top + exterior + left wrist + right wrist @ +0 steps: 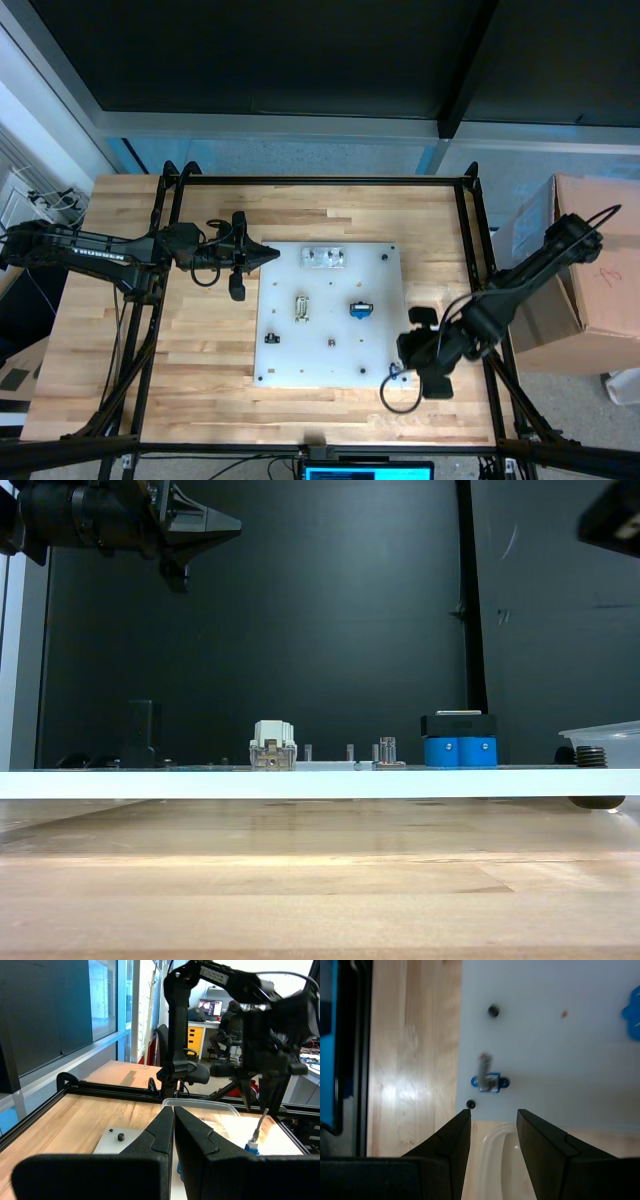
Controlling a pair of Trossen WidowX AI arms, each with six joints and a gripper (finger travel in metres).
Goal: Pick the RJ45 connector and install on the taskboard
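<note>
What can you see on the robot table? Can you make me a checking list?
Surface: wooden table carrying a white task board.
Job's things: RJ45 connector, cannot tell where it lies; neither gripper holds it. A blue block stands on the board.
Clutter: clear tub just off the board's corner, below the right gripper.
Grippers: left gripper shut, empty, raised over the board's far left edge; right gripper open, empty, above the near right corner.
Cables: black cable loop hanging by the right arm.
Surroundings: cardboard box right of the table.
</note>
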